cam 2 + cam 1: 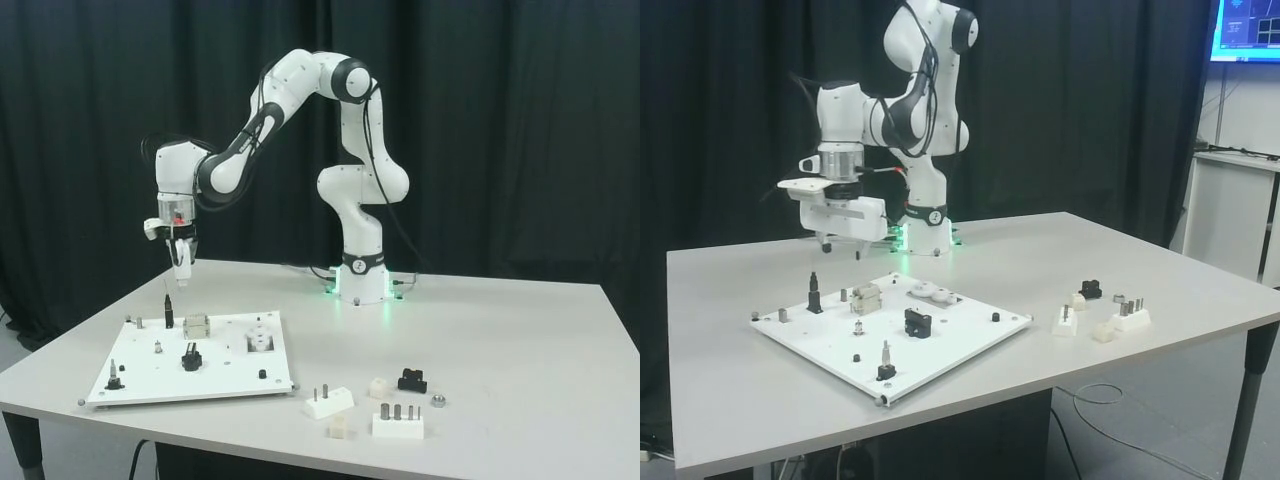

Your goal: Pick square peg 2.

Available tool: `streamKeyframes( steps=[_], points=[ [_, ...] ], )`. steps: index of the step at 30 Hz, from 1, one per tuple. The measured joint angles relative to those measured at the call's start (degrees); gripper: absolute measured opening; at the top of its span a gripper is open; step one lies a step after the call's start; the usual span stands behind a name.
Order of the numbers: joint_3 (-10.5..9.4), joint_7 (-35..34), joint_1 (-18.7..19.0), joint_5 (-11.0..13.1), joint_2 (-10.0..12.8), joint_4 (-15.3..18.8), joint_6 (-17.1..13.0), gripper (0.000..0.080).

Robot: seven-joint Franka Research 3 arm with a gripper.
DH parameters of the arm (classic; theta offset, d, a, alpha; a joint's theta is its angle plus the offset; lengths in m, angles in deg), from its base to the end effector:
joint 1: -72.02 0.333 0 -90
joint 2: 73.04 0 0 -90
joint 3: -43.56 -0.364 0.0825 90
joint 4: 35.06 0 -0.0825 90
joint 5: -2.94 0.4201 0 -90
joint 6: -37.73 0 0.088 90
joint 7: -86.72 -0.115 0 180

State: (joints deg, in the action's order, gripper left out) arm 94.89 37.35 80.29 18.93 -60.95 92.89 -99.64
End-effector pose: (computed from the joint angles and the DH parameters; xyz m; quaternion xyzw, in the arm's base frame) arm 0.4263 -0.3858 0.3282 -0.6209 0.7834 -0.0228 0.0156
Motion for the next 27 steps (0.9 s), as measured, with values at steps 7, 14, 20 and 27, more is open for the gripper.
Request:
streamKeyframes(
  steps=[7, 14, 20, 27],
  points=[
    [-0.12, -0.19, 1.97, -0.03, 0.01, -1.44, 0.82, 0.0800],
    [-0.90, -2.79, 4.25, -0.03, 0.11, -3.34, 1.94, 0.0800],
    [-1.64, -5.91, 6.51, -0.03, 0.49, -5.12, 2.86, 0.0800],
    [-3.28, -9.94, 8.75, -0.03, 1.13, -7.14, 3.91, 0.0800]
  ],
)
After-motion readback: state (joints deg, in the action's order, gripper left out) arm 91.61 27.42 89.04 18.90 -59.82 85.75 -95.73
